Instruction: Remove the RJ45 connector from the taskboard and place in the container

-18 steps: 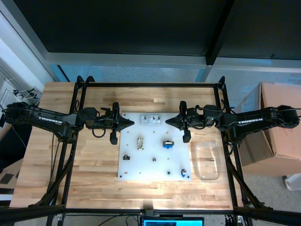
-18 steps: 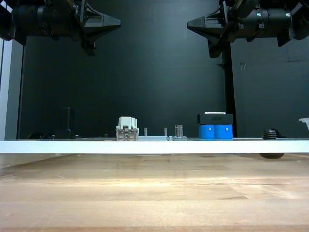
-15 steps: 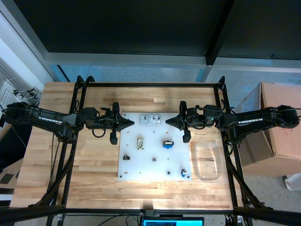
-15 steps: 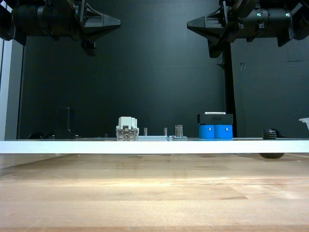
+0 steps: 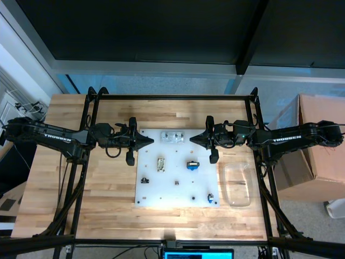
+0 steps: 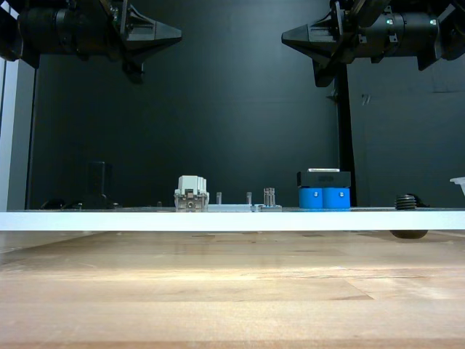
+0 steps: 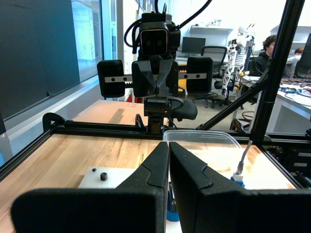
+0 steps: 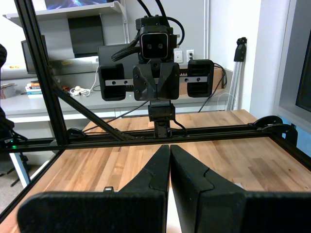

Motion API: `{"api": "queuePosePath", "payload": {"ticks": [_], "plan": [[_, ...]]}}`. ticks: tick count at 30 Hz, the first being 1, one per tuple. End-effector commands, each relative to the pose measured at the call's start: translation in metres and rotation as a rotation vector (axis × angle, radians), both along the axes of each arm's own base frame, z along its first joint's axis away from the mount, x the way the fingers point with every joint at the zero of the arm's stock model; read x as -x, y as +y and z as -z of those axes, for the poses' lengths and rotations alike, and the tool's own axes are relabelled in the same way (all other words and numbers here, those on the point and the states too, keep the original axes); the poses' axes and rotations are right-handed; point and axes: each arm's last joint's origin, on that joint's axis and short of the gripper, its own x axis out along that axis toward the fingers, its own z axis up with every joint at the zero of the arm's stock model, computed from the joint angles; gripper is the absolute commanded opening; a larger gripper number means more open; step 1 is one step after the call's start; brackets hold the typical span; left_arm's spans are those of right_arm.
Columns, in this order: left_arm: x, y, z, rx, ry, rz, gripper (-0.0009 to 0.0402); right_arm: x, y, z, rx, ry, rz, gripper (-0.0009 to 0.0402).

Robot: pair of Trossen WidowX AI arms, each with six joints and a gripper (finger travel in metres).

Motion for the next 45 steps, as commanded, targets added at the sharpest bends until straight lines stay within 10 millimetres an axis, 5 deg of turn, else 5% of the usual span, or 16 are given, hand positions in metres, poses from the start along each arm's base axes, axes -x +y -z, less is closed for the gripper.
{"api": "queuePosePath", "payload": {"ticks": [1,19,30,45], "plan": [[0.0,0.0,0.0,0.0,0.0,0.0,0.0,0.0,0.0,0.0,0.0,-0.002,0.0,0.0],[0.0,0.0,0.0,0.0,0.0,0.0,0.0,0.001,0.008,-0.011,-0.033,0.088,-0.035,0.0],[0.0,0.0,0.0,0.0,0.0,0.0,0.0,0.014,0.06,-0.027,0.037,0.485,-0.063,0.0],[0.0,0.0,0.0,0.0,0.0,0.0,0.0,0.04,0.114,-0.039,-0.004,0.783,-0.093,0.0]]}}
